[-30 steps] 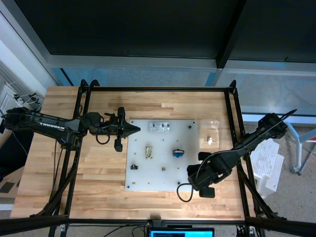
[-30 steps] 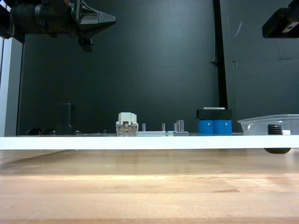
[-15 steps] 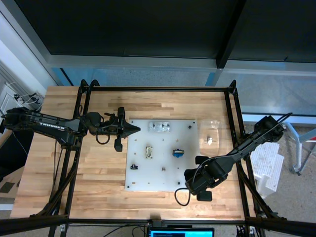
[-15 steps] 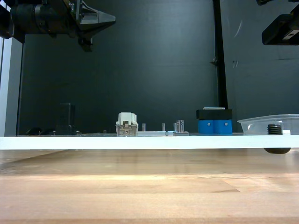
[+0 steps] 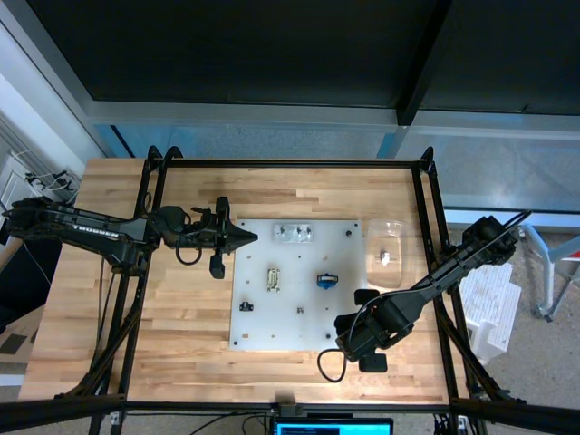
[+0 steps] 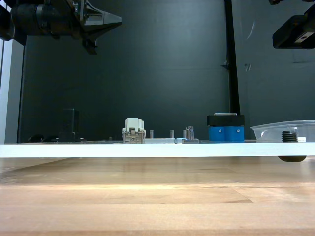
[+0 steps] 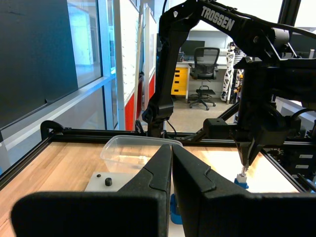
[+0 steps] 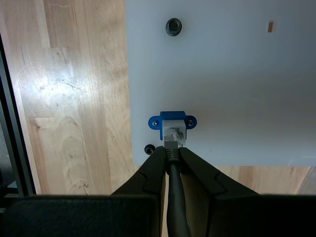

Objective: Pick the RJ45 connector and install on taskboard

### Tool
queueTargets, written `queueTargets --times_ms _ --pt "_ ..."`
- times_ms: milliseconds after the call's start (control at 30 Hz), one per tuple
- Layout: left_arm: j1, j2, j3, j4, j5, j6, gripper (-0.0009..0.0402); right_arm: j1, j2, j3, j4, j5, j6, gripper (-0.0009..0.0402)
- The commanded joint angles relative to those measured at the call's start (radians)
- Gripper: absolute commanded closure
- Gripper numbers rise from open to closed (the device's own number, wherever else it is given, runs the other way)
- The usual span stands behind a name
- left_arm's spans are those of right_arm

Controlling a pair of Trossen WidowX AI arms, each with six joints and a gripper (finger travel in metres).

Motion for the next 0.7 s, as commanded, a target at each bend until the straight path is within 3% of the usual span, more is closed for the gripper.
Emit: queueTargets --times_ms 33,333,700 --pt "0.0 0.0 0.0 0.0 0.0 0.0 0.0393 -0.002 0.0 -0.001 -0.005 0.002 0.001 0.0393" --pt "0.0 0.0 0.0 0.0 0.0 0.0 0.0393 -0.002 0.0 -0.004 -0.004 0.017 0.001 0.0393" --pt "0.0 0.0 0.0 0.0 0.0 0.0 0.0393 -0.002 0.0 -0.01 -0.003 0.0 0.004 0.0393"
